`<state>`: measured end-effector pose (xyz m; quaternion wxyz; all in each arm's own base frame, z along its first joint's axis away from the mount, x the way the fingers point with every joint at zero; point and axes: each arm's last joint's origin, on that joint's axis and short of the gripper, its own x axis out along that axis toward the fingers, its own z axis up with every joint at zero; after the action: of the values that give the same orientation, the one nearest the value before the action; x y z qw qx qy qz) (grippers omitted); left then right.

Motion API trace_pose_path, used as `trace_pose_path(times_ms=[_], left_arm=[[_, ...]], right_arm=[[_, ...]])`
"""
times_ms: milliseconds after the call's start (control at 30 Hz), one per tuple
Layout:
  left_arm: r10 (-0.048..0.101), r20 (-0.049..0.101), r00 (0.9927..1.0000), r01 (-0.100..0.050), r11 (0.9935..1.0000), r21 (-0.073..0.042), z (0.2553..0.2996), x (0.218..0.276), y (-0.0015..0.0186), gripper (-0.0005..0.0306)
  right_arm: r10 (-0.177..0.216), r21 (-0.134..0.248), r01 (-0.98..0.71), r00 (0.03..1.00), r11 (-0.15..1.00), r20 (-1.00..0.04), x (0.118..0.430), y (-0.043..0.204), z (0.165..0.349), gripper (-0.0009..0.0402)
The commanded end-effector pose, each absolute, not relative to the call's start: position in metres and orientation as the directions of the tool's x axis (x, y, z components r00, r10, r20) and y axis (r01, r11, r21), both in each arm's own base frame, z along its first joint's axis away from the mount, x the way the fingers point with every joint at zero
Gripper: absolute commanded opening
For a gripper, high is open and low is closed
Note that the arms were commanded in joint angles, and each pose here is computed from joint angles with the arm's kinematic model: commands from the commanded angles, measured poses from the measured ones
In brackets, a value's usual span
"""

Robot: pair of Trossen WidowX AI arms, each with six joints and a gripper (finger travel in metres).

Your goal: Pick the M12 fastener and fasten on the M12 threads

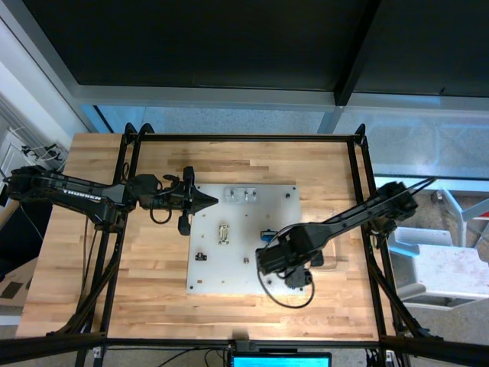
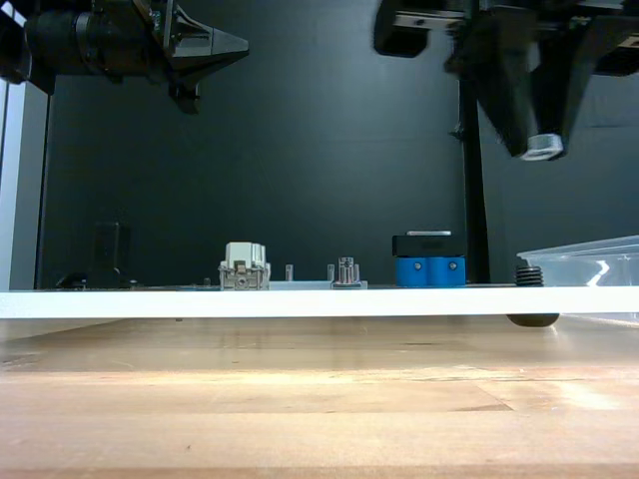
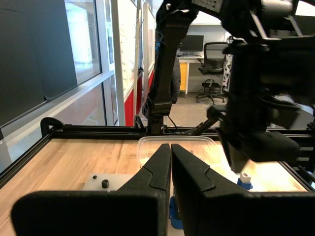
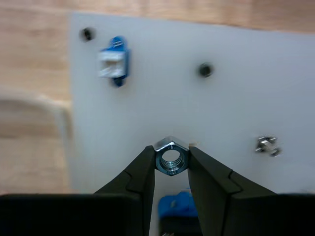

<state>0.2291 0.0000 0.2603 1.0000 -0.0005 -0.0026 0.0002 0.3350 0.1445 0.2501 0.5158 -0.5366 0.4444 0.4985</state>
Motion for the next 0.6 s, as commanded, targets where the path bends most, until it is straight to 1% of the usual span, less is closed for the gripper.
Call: trace_pose_path(times_ms=[33,200,500,600], left_arm=[[0.001,0.005,0.99999,-0.001,1.00000,-0.001,0.2602,0.2292,0.0001,0.0000],[0.000,0.005,0.99999,0.000,1.00000,-0.001,0.2602,0.2292,0.0000,0.0000],[0.001,0.005,0.99999,-0.001,1.00000,-0.001,0.2602,0.2292,0.0001,0.0000],[0.001,0.005,0.99999,-0.001,1.00000,-0.001,0.2602,0.2292,0.0001,0.0000]], right_arm=[[0.040,-0.112,-0.993,0.111,-0.023,-0.993,0.349,0.153,0.245,0.0016],[0.042,-0.112,-0.993,0.111,-0.034,-0.993,0.359,0.165,0.237,0.0016],[0.041,-0.103,-0.993,0.101,-0.064,-0.994,0.362,0.179,0.222,0.0016],[0.045,-0.112,-0.992,0.110,-0.063,-0.993,0.363,0.180,0.221,0.0016]])
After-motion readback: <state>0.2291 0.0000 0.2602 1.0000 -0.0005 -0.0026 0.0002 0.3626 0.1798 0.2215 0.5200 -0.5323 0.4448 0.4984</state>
